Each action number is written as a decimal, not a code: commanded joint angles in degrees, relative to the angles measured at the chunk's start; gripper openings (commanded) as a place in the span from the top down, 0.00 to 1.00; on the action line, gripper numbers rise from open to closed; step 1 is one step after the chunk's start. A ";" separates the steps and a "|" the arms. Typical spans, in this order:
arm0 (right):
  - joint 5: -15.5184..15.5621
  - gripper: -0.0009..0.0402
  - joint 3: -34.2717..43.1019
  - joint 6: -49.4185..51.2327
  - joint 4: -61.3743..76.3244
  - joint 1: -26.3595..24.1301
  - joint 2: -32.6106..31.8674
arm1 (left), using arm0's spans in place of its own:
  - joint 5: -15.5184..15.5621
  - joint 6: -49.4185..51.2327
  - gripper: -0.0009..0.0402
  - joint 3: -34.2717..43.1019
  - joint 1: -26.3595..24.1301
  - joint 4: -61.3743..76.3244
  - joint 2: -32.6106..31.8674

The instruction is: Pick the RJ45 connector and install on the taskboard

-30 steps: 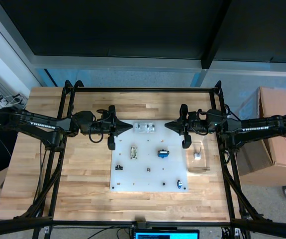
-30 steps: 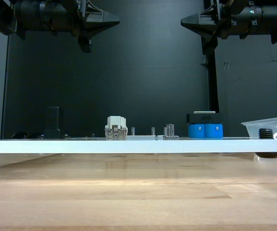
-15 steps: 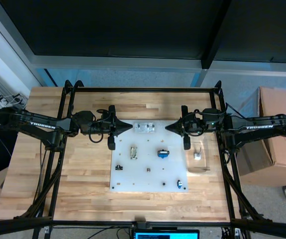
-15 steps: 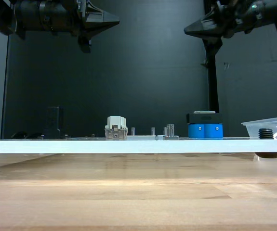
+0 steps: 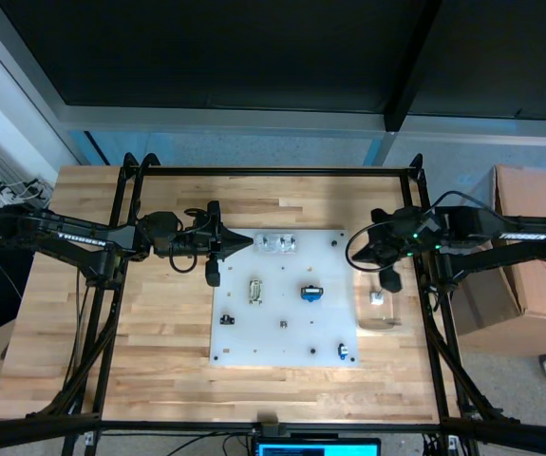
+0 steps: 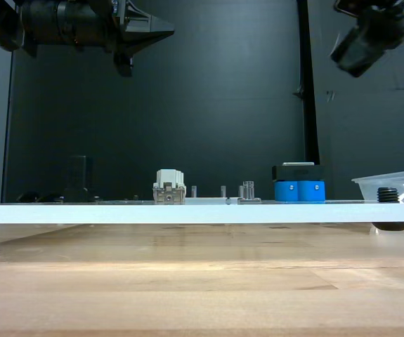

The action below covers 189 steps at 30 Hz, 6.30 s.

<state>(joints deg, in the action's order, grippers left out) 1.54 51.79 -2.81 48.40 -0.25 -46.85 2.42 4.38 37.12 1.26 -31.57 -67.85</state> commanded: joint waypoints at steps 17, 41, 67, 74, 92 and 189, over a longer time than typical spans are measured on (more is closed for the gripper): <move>-0.28 0.93 10.62 -2.27 34.93 0.68 -6.21 | 0.00 0.00 0.98 0.00 0.00 0.00 0.00; -0.46 0.58 -6.19 -11.78 17.66 11.08 -14.01 | 0.00 0.00 0.98 0.00 0.00 0.00 0.00; 0.13 0.59 -14.60 -17.88 9.27 12.41 -14.01 | 0.00 0.00 0.98 0.00 0.00 0.00 0.00; 0.11 0.61 -15.67 -18.43 7.04 13.03 -14.01 | 0.00 0.00 0.98 0.00 0.02 0.00 -0.02; 1.07 0.96 -16.22 -18.80 6.58 13.46 -13.99 | 0.00 0.00 0.98 0.00 0.02 0.00 -0.02; -8.57 0.98 17.77 -34.71 5.53 39.87 -45.57 | 0.00 0.00 0.98 0.00 0.00 0.02 0.00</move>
<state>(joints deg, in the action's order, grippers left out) -7.09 69.71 -37.43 53.63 39.64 -92.36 2.44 4.40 37.10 1.26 -31.55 -67.85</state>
